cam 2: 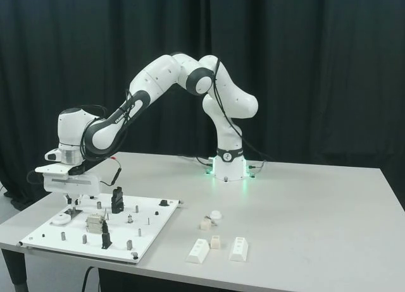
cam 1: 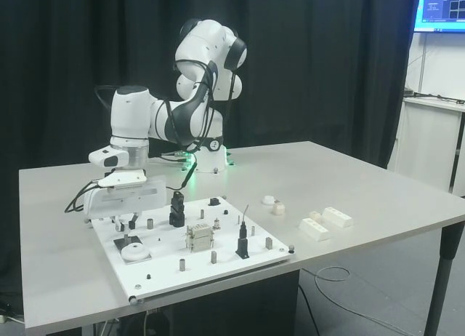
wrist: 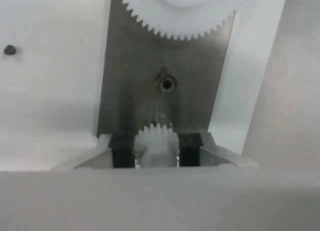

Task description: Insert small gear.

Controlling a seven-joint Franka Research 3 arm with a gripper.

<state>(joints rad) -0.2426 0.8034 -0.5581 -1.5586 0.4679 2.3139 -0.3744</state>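
White plastic small gear [wrist: 156,136], toothed, sits clamped between the two black fingertips [wrist: 123,150] of the gripper [wrist: 156,151], whose jaws are closed to the gear's narrow width. Item hangs just above a grey metal plate [wrist: 135,81] with a dark round bore [wrist: 166,84] near its middle; gear lies near that bore, not in it. Large white toothed gear [wrist: 180,13] occupies the plate's far end, apart from the small one. Plate is recessed in a white square task board [cam 1: 218,267] lying flat at the near left corner of the grey table [cam 1: 349,176]. In the first room view the gripper [cam 1: 125,221] is lowered over the board's left part, with a white round disc [cam 1: 135,252] just near of it. Board also carries a black upright connector block [cam 1: 176,209], a grey metal multi-pin block [cam 1: 198,236], a black post with a thin rod [cam 1: 242,243] and several short grey pegs. Loose on the table, right of the board: three white rectangular blocks [cam 2: 218,248] and two small white round parts [cam 1: 273,204]. White arm [cam 2: 158,90] arches from its base [cam 2: 228,169] at the table's far side.
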